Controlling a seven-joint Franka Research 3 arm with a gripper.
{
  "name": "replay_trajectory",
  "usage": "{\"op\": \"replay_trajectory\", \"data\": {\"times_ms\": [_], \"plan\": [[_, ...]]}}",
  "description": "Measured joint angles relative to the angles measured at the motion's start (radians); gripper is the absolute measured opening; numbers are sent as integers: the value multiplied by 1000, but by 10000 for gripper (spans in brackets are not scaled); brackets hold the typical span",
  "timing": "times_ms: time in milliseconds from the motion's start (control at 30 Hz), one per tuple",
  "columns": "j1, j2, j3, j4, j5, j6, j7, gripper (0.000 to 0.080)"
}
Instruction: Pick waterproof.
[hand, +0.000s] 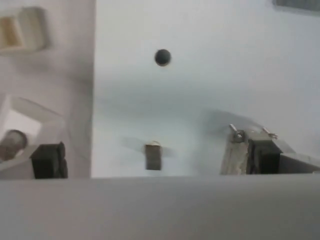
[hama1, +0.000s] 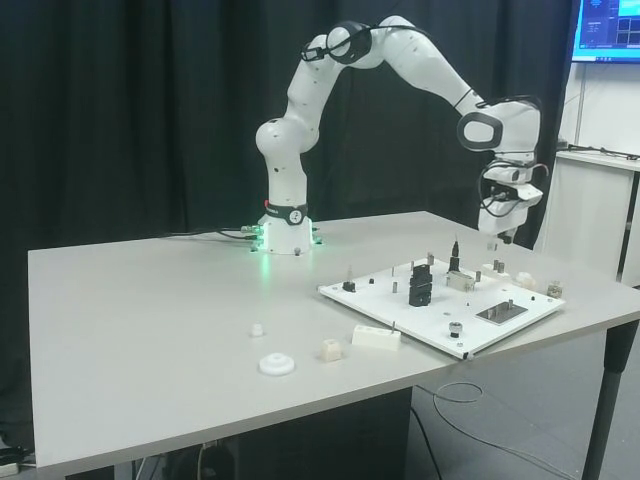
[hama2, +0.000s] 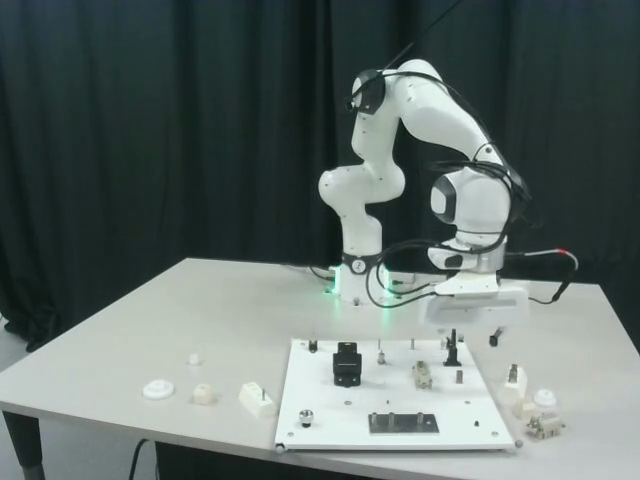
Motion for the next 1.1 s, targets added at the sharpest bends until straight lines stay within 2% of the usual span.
{"op": "replay_trajectory", "data": {"times_ms": [267,600,933,1100], "plan": [[19,12,1,37,29,2,53,800],[46,47,2,98,34,2,145,800],[62,71,1,152,36,-3,350,800],[66,78,-1,168,33,-3,391,800]]}}
